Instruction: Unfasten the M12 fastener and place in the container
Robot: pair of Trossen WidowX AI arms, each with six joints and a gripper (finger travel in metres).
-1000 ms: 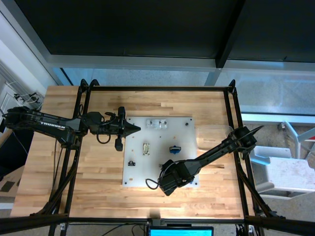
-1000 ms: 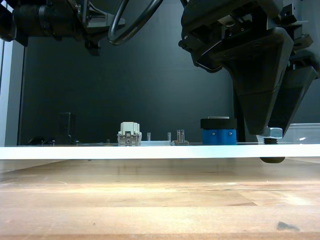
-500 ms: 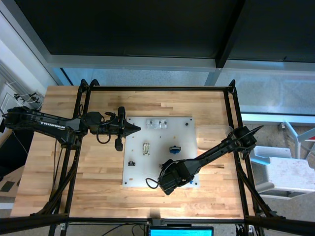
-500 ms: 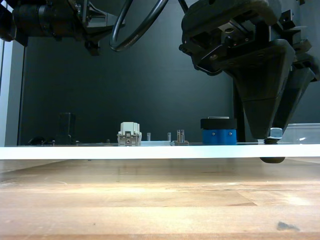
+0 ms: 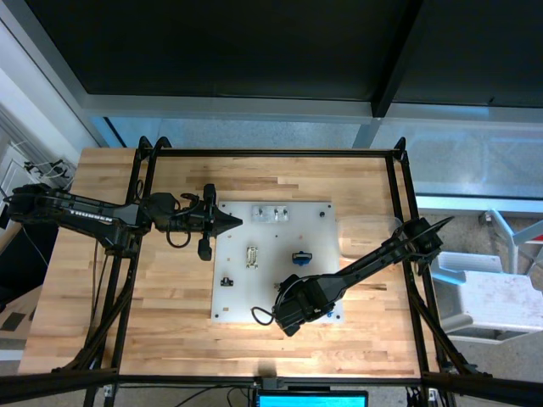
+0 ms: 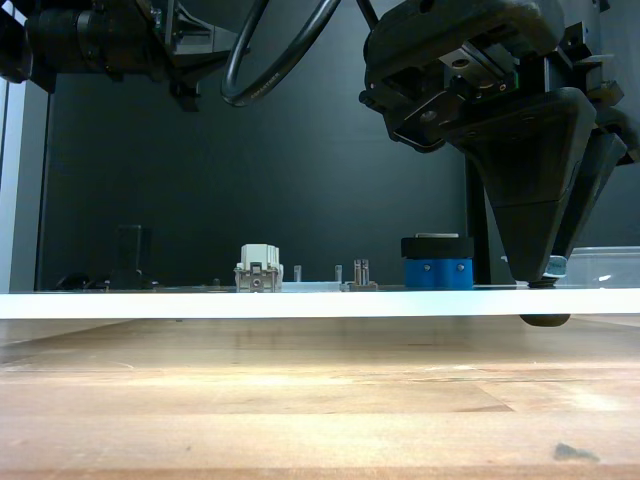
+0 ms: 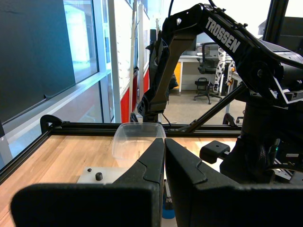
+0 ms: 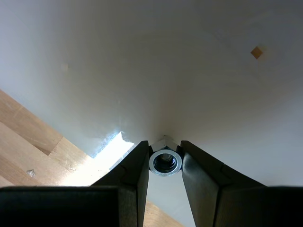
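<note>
at board's (image 5: 254, 297) near-right edge, right claw (image 8: 164, 145) tight on m12 nut (image 8: 165, 162); left claw (image 7: 164, 141) closed, far-left edge

We see two matte black arms (image 5: 85, 216) with white TROSSEN lettering (image 7: 222, 35) — black cables (image 6: 270, 60) looping at the wrists. The left gripper (image 5: 236, 222), by the board's (image 5: 233, 297) left edge, and the right gripper (image 6: 545, 272), at its near right, end in broad black wedge fingers (image 8: 135, 189).
</note>
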